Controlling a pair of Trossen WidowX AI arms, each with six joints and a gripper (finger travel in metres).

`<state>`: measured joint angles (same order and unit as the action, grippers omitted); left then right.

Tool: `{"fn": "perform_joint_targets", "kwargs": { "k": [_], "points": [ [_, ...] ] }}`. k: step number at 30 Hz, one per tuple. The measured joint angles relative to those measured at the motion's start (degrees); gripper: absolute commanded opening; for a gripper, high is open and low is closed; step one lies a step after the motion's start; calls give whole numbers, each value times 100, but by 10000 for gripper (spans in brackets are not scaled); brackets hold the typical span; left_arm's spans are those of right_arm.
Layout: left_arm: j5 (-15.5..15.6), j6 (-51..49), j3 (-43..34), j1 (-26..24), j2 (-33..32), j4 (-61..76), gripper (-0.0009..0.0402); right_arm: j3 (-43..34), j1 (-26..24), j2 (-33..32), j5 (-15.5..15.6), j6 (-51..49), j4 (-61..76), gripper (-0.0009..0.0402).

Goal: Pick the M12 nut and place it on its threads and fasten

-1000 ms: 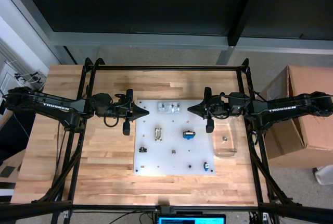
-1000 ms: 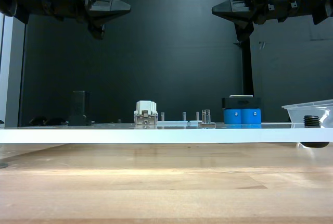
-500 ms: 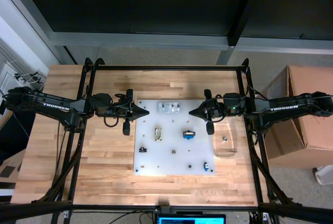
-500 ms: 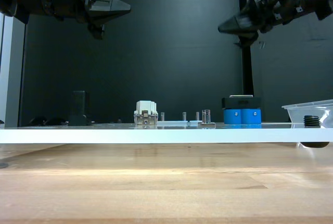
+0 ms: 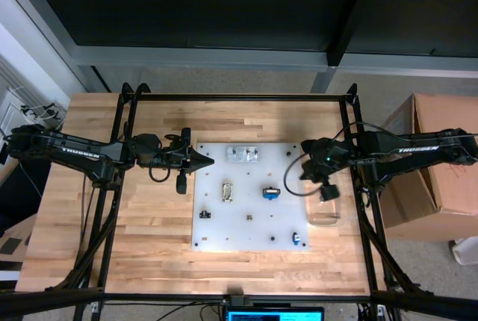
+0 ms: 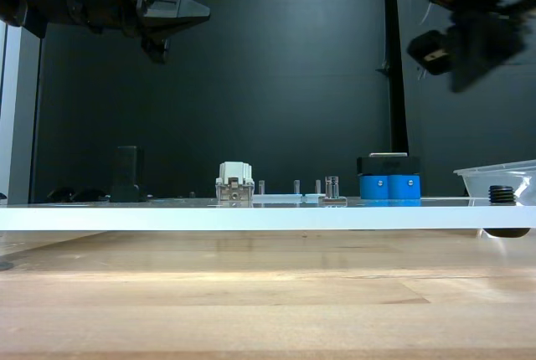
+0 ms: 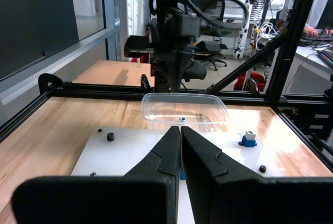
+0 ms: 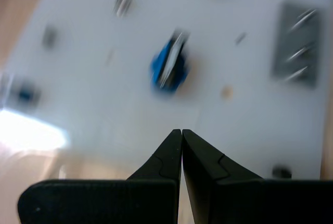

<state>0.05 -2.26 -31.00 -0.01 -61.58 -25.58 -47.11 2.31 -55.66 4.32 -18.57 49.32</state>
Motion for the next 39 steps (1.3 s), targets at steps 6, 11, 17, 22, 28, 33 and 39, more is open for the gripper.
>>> {"fn": "perform_joint_targets", "kwargs": {
  "k": [6,11,17,22,28,33,39],
  "points": [
    [-2,0,0,0,0,2,0,-120,186,-4,-7,-1294,1342,6],
    [-2,0,0,0,0,2,0,-109,522,-59,-13,-2981,2063,38],
    [-2,0,0,0,0,2,0,-90,1180,-284,-81,-4310,2227,95],
    [-2,0,0,0,0,2,0,2,1558,-505,-503,-5049,2076,135],
    [0,2,0,0,0,-2,0,262,1604,-745,-501,-5991,1687,158],
    [0,0,0,0,0,0,0,625,1611,-883,-501,-6192,1222,157],
    [-2,2,0,0,0,0,0,890,1611,-1073,-476,-6192,938,158]
  ]
}}
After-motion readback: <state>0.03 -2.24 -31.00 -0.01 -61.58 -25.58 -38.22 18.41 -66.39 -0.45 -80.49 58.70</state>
